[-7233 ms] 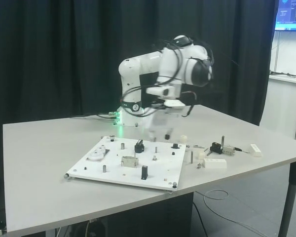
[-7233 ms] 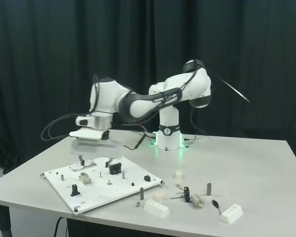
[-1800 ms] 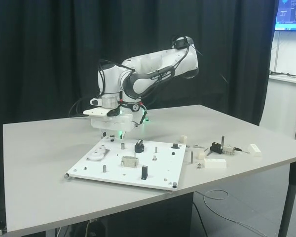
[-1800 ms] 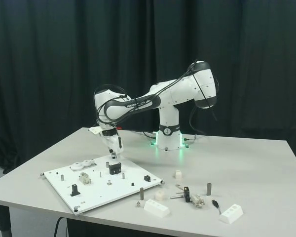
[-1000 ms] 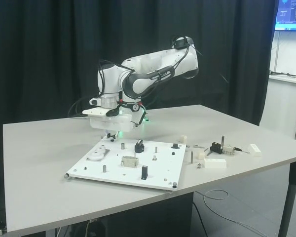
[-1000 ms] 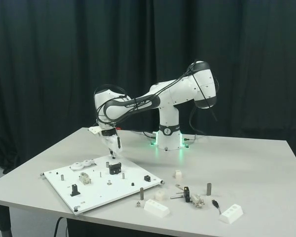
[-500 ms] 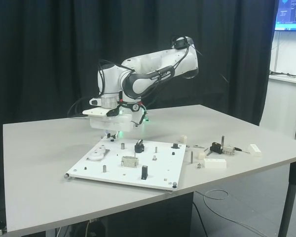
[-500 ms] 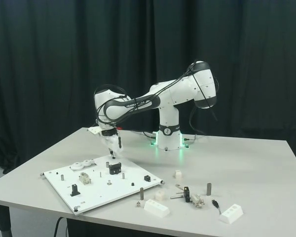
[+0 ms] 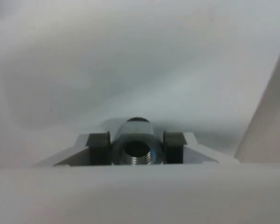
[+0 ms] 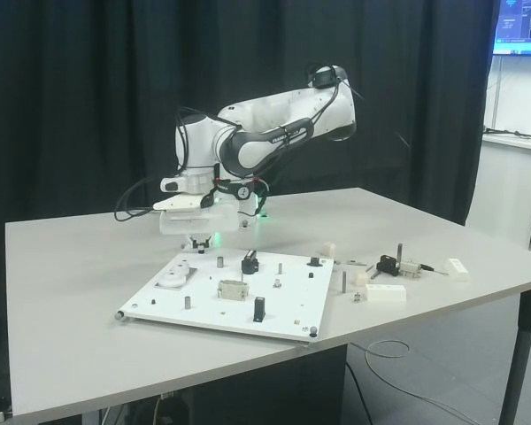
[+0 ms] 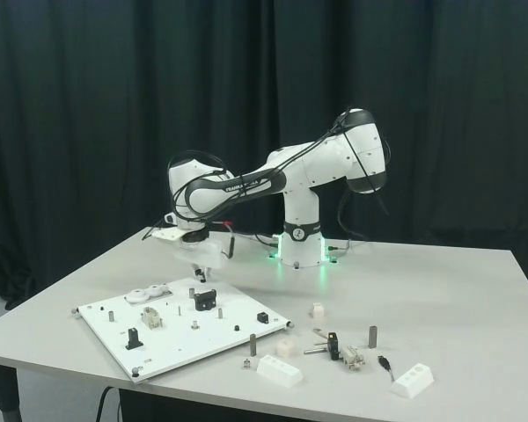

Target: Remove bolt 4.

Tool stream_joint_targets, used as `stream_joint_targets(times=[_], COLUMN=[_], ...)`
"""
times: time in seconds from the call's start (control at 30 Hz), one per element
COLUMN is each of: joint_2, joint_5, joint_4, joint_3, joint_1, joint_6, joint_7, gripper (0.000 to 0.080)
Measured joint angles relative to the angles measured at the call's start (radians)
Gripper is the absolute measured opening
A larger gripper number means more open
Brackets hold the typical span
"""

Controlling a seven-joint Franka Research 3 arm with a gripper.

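The white arm [image 10: 274, 124] reaches from its base at the far side of the grey table [image 10: 80, 266] out over the far edge of the white board [image 10: 283, 297]. The gripper [image 9: 136, 147] is clenched on a grey bolt [image 9: 136, 148]: in the wrist view its two black fingertips [image 9: 98, 145] press against either side of the threaded metal piece, which hangs above a white corner of the board. In the first room view the gripper [image 10: 198, 239] hangs just above the board's far left corner, clear of its surface. Other small black and grey fittings stand on the board. Loose parts [image 11: 348, 356] lie on the table to the board's right.
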Motion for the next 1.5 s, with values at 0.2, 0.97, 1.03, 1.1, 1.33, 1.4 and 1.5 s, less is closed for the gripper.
stream_joint_targets(times=[0.2,0.97,1.03,1.1,1.33,1.4,1.5], joint_2=[0.0,0.0,0.0,0.0,0.0,0.0,0.0], joint_5=[0.0,0.001,0.001,0.001,0.001,0.001,0.001], joint_4=[0.0,-0.002,-0.002,-0.002,-0.002,-0.002,-0.002], joint_3=[0.0,-0.002,-0.002,-0.002,-0.002,-0.002,-0.002], joint_1=[0.0,0.001,0.001,0.001,0.001,0.001,0.001], joint_6=[0.0,-0.002,-0.002,-0.002,-0.002,-0.002,-0.002], joint_7=[-0.167,-0.769,-0.808,-0.855,-1.048,-1.099,-1.178], gripper=[0.0239,0.0239,0.0239,0.0239,0.0239,0.0239,0.0239])
